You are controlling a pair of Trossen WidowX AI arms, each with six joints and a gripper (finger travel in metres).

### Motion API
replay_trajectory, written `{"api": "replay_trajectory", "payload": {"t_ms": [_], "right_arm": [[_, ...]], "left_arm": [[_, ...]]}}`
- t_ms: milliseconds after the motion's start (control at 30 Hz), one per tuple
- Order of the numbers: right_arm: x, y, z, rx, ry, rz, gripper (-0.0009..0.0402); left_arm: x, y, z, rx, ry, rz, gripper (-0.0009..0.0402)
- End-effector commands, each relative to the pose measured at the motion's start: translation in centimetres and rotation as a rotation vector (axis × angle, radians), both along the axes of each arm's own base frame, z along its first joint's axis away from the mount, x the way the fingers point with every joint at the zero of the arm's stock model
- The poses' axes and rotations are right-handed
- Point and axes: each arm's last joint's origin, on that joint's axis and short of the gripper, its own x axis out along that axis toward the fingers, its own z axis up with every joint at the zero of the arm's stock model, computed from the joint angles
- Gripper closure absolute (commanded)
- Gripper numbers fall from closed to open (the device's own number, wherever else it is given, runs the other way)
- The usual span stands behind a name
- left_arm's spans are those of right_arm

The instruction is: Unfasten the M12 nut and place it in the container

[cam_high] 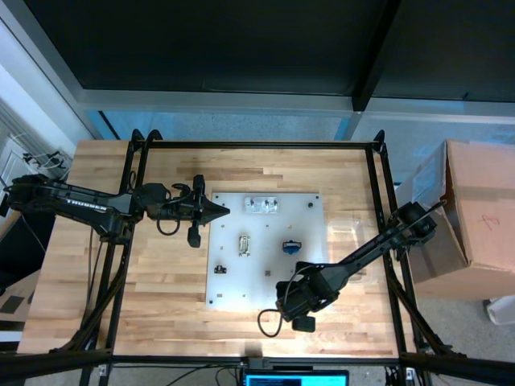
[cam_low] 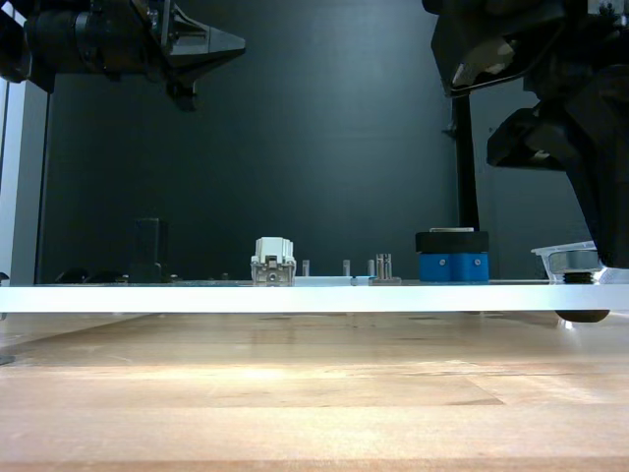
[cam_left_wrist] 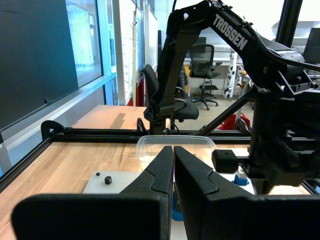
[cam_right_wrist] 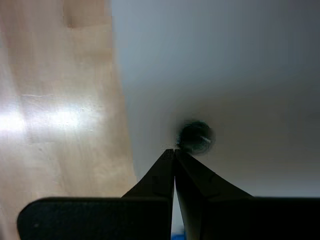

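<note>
In the low view the small silver nut (cam_low: 572,261) sits on top of its black ribbed stud (cam_low: 588,278) at the near right edge of the white board (cam_high: 241,281). My right gripper (cam_high: 294,298) hangs over that spot and hides it in the high view. In the right wrist view its fingers (cam_right_wrist: 165,167) are shut together with nothing between them, and their tips stop just beside a dark round blur (cam_right_wrist: 196,137) on the board. The clear container (cam_high: 344,227) lies past the board's right edge; nothing shows in it. My left gripper (cam_high: 222,211) is shut and empty, held high at the board's far left edge.
A blue block (cam_high: 290,247), a white connector (cam_high: 244,245) and a silver fitting (cam_high: 262,206) stand on the board. A black frame rail (cam_high: 257,145) runs around the table. A cardboard box (cam_high: 475,217) sits off the right edge.
</note>
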Motion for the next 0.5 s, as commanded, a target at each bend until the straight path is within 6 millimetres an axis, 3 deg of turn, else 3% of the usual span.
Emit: {"api": "replay_trajectory", "payload": {"t_ms": [33, 233, 500], "right_arm": [[-0.9, -1.2, 1.2, -0.172, -0.041, -0.101, 0.0393], [-1.4, -1.3, 2.5, -0.131, -0.053, -0.112, 0.0393], [-1.0, -0.5, 4.1, 0.061, -0.012, -0.137, 0.0392]], "left_arm": [[0.0, 0.0, 0.0, 0.0, 0.0, 0.0, 0.0393], [0.0, 0.0, 0.0, 0.0, 0.001, 0.0, 0.0393], [0.0, 0.0, 0.0, 0.0, -0.002, 0.0, 0.0393]]}}
